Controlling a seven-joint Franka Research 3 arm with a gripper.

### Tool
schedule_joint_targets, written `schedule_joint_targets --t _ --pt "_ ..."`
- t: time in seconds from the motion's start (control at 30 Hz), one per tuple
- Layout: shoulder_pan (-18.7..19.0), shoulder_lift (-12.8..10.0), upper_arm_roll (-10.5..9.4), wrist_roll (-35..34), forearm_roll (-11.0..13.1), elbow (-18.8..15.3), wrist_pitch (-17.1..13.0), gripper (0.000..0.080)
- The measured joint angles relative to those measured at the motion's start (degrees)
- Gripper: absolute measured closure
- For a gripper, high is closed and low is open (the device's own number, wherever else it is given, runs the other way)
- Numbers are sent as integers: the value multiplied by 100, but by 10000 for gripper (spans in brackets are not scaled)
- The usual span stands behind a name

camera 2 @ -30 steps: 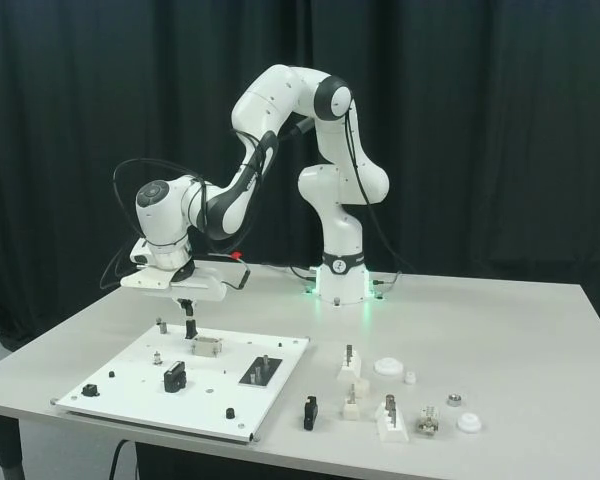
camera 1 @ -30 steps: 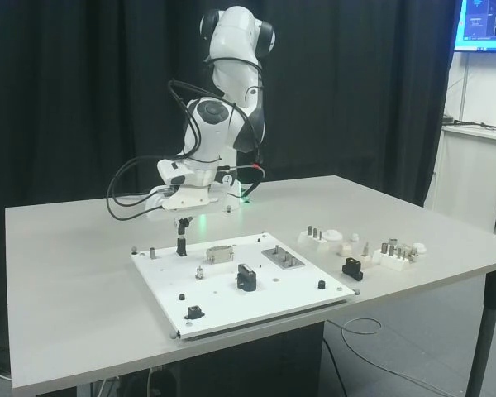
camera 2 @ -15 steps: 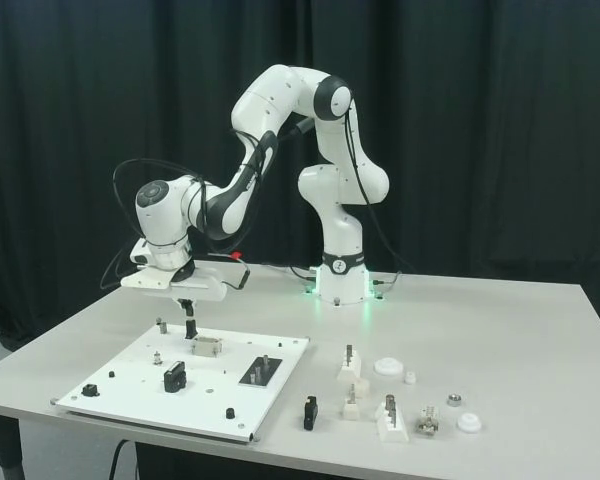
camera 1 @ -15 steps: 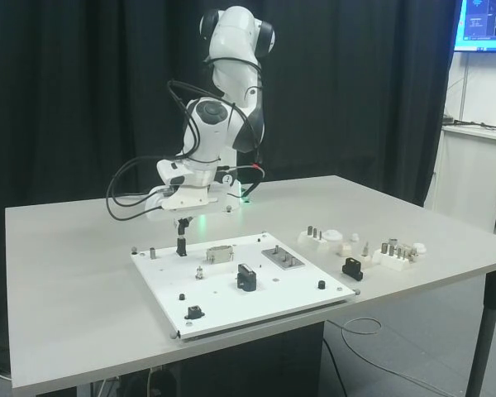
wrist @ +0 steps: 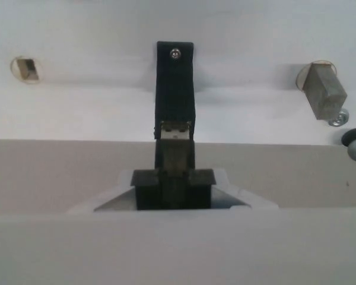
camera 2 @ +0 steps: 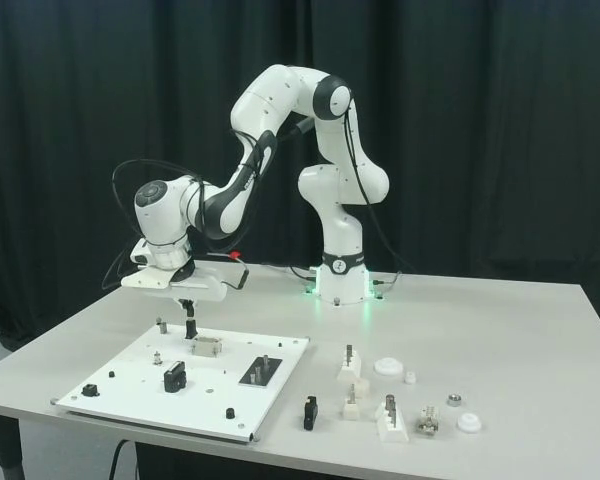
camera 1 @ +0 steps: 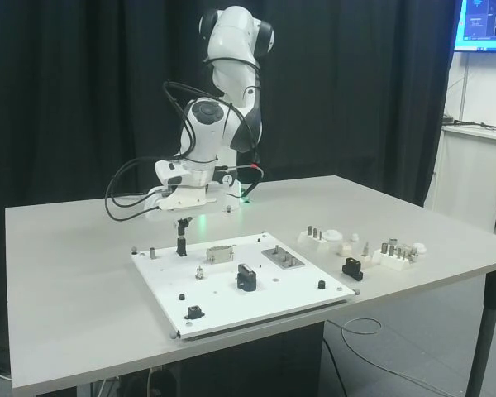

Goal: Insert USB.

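Above board's (camera 1: 256, 289) far-left corner we lift slightly, claw (wrist: 173, 189) gripping USB (wrist: 175, 132) over black socket (wrist: 174, 83); insertion pending.

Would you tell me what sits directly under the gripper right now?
Under the gripper, a USB plug stands in a black holder on the white board; its socket is hidden.

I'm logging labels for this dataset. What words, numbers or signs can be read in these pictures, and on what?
No text can be read anywhere.
The wall screen at the first room view's upper corner shows marks too small to read.
The white robot arm and white assembly board bear no visible lettering.
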State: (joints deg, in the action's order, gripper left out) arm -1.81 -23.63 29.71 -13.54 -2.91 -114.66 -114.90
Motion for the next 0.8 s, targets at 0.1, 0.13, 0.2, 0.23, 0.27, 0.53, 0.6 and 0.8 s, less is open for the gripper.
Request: schedule_joint_targets --t 0.1,0.13,0.2,0.23,0.27,0.53,0.6,0.8 --pt "0 10 0 3 11 -10 -17 709" --pt "0 13 0 10 15 -14 -25 709" --pt "0 21 -1 32 22 -23 -41 709" --pt "0 24 -2 53 25 -26 -48 709" --pt "0 26 -2 80 26 -29 -55 709" --pt "0 31 -5 248 38 -34 -95 709" --pt "0 30 -6 295 40 -45 -123 709" --pt "0 30 -7 362 42 -98 -230 709"
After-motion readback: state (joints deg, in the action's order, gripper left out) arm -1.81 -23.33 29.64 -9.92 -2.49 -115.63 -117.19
